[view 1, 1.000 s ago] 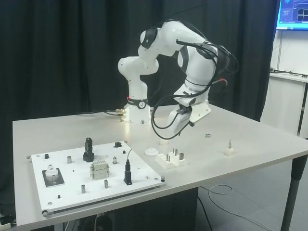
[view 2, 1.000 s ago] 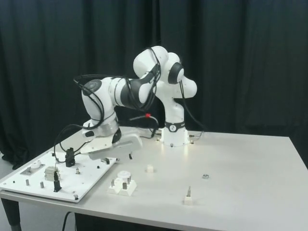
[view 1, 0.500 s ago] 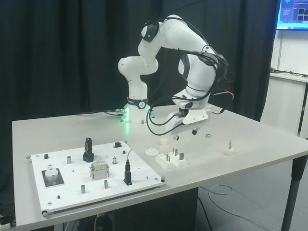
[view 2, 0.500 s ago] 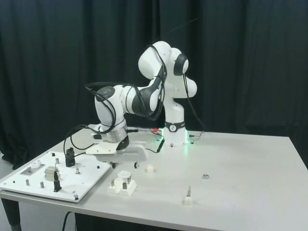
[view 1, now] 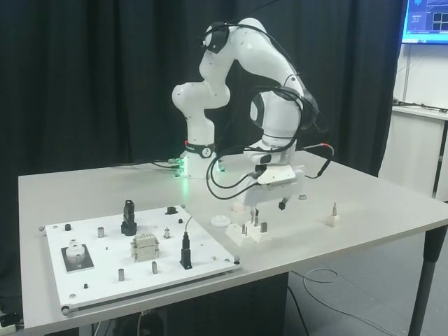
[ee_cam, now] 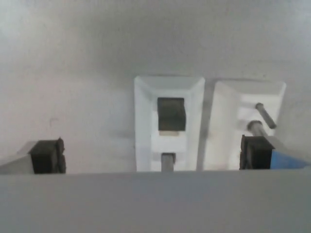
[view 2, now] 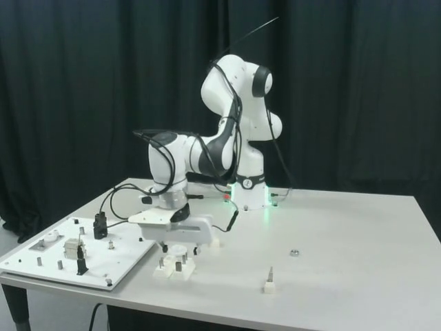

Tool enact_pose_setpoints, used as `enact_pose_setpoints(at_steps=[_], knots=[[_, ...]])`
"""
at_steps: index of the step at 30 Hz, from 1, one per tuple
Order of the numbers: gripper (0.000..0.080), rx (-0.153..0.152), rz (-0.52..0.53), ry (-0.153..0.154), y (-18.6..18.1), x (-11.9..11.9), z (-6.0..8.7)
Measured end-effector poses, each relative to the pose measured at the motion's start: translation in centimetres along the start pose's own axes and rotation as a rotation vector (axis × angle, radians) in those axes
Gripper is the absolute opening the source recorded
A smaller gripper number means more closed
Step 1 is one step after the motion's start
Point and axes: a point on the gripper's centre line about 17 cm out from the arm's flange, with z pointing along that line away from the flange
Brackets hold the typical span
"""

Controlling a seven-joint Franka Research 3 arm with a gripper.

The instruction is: Pick square peg 4.

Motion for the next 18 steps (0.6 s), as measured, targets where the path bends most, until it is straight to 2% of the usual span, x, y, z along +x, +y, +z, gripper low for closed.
enact_pose_setpoints(at_steps=[10, 18], knots=[[0.0800, -0.006, 0.009, 0.060, -1.0, 0.1, 2.4], [0.0800, -0.019, 0.028, 0.095, -1.0, 0.3, 3.4]])
